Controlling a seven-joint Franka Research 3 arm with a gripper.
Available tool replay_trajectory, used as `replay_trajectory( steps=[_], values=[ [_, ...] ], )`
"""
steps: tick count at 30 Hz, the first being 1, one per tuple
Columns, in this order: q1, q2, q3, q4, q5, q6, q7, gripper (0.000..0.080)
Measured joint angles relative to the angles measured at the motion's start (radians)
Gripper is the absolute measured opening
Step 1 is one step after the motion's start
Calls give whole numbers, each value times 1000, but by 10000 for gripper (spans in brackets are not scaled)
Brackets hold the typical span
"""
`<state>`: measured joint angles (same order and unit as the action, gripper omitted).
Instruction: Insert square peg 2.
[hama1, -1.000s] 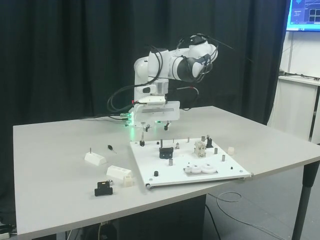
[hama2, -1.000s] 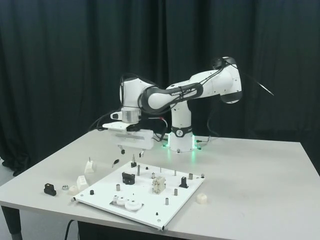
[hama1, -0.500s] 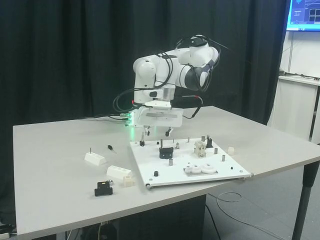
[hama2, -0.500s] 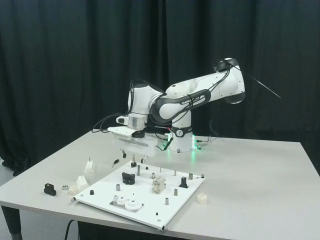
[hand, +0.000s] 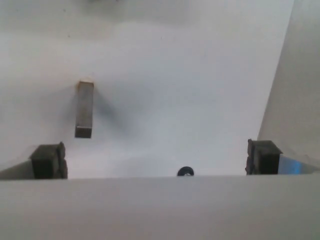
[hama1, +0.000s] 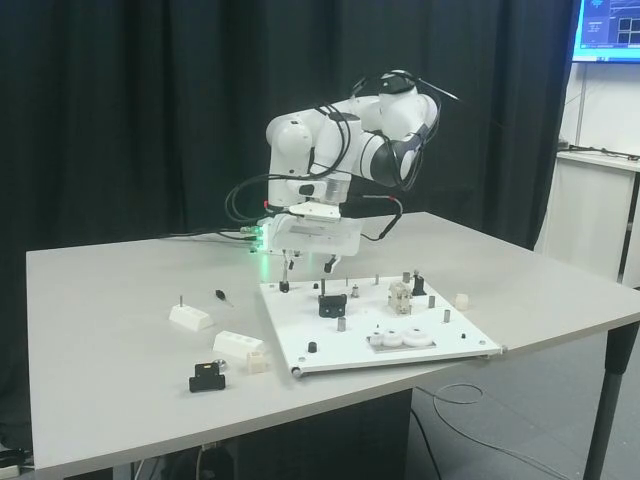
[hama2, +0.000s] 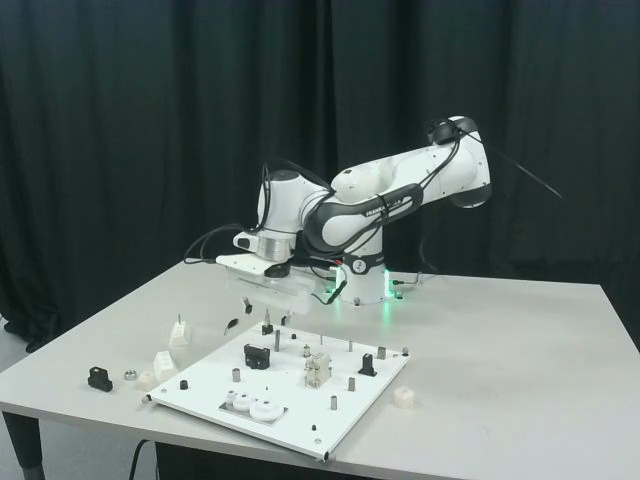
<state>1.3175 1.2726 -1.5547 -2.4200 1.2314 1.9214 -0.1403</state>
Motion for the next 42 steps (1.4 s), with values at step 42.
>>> replay_trajectory(
  steps=[42],
  values=[
    [-17,-1,46,12,5,60,7,800]
  ],
)
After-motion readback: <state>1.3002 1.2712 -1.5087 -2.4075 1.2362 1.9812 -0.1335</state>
